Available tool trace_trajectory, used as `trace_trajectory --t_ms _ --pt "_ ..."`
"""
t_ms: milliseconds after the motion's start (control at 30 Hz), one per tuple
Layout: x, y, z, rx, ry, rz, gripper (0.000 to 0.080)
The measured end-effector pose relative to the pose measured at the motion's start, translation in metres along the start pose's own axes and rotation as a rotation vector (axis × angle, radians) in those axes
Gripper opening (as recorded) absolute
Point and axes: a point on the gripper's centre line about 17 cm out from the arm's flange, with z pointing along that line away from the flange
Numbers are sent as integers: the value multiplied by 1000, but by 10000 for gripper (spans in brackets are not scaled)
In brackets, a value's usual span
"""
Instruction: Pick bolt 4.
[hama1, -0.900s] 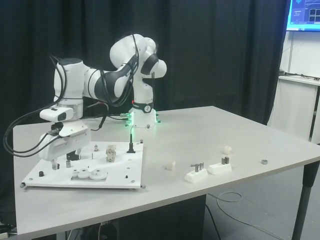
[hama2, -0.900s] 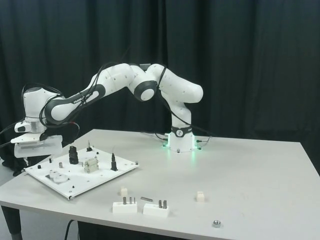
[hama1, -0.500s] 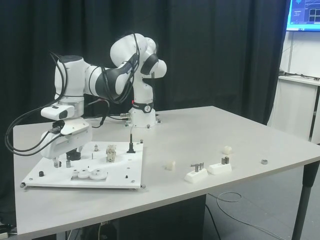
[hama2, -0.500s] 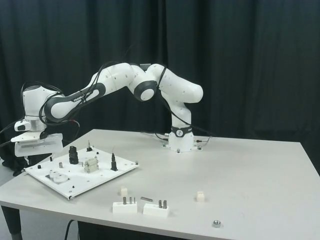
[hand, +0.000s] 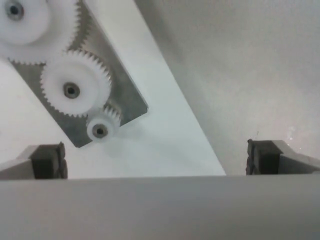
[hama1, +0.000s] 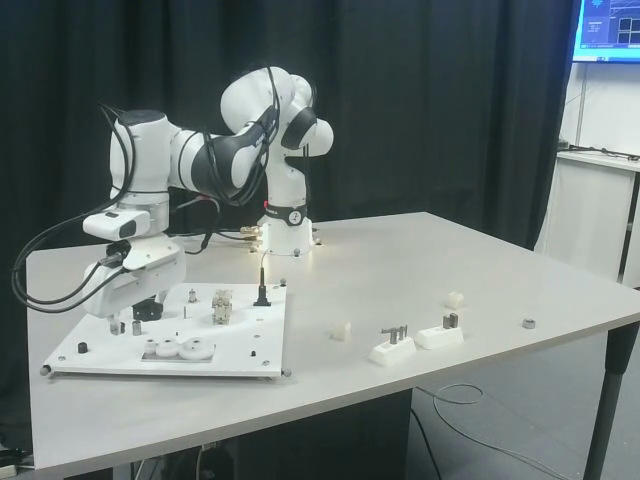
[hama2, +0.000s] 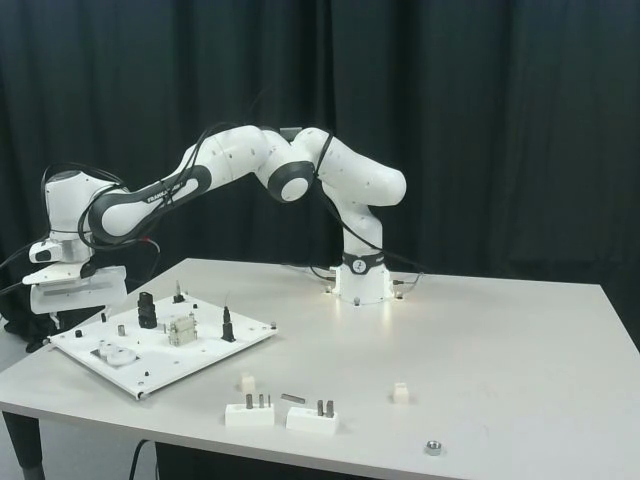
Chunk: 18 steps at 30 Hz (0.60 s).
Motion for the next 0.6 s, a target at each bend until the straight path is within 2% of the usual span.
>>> trace_trajectory --t_ms 600 --pt "2 -3 -11 12 2 -4 800"
